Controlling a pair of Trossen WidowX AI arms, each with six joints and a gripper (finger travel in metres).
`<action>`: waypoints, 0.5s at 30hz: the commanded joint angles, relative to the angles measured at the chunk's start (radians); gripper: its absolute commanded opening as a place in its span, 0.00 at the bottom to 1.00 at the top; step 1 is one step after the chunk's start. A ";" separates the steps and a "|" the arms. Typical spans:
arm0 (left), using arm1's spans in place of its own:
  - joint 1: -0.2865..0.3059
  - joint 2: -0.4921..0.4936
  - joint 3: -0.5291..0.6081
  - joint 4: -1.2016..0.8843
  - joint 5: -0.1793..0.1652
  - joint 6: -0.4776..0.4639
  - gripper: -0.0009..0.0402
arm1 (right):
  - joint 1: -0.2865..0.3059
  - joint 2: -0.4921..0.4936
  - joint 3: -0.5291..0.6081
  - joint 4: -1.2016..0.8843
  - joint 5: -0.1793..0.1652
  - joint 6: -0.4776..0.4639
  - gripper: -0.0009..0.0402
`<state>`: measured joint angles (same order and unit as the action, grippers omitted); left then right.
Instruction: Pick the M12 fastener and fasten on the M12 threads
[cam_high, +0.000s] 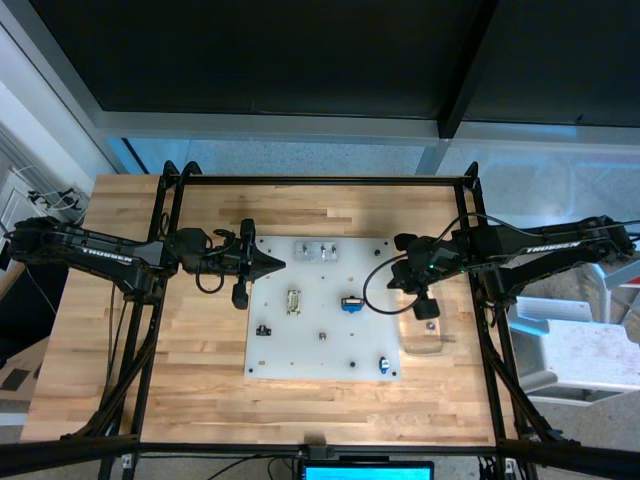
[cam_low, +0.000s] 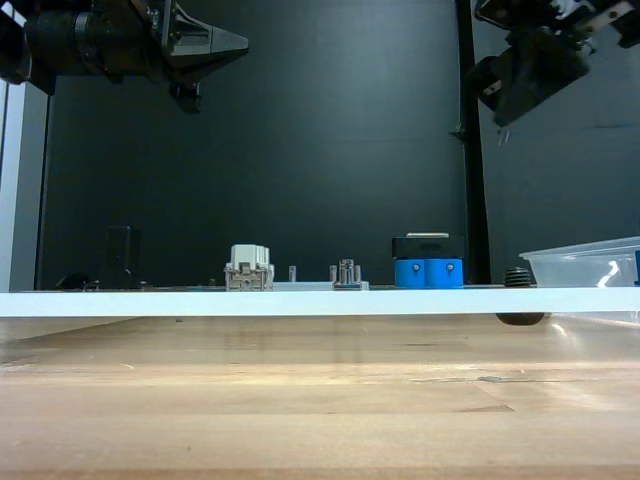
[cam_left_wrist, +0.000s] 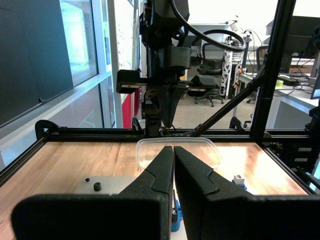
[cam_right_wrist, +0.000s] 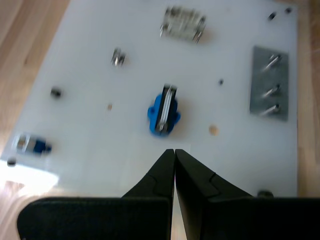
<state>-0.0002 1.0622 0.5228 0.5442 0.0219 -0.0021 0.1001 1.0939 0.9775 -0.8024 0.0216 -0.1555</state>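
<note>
From above, your left end effector (cam_high: 278, 264) hung at the board's (cam_high: 300, 362) left edge, right end effector (cam_high: 428, 315) at its right, low down M12 threads (cam_low: 516, 277) stood bare by its near edge, M12 fastener not discernible, wrist views showed both closed.

Bright backlight overexposes the left wrist view and glares on the pale wooden worktop (cam_left_wrist: 255, 162); the right wrist view is blurred throughout.

M12 fastener: too small to find | clear tray (cam_low: 585, 262): cut off, low view | left gripper (cam_left_wrist: 173, 148), right gripper (cam_right_wrist: 174, 151): bases cut off
</note>
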 joint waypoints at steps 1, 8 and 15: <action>0.000 0.000 0.000 0.000 0.000 0.000 0.02 | 0.003 0.001 0.017 -0.080 -0.024 -0.056 0.02; 0.000 0.000 0.000 0.000 0.000 0.000 0.02 | 0.009 0.007 0.028 -0.243 -0.026 -0.191 0.02; 0.000 0.000 0.000 0.000 0.000 0.000 0.02 | 0.047 0.026 0.027 -0.381 -0.026 -0.387 0.02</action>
<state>-0.0002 1.0618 0.5228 0.5442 0.0216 -0.0017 0.1368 1.1149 1.0065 -1.1667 -0.0044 -0.5095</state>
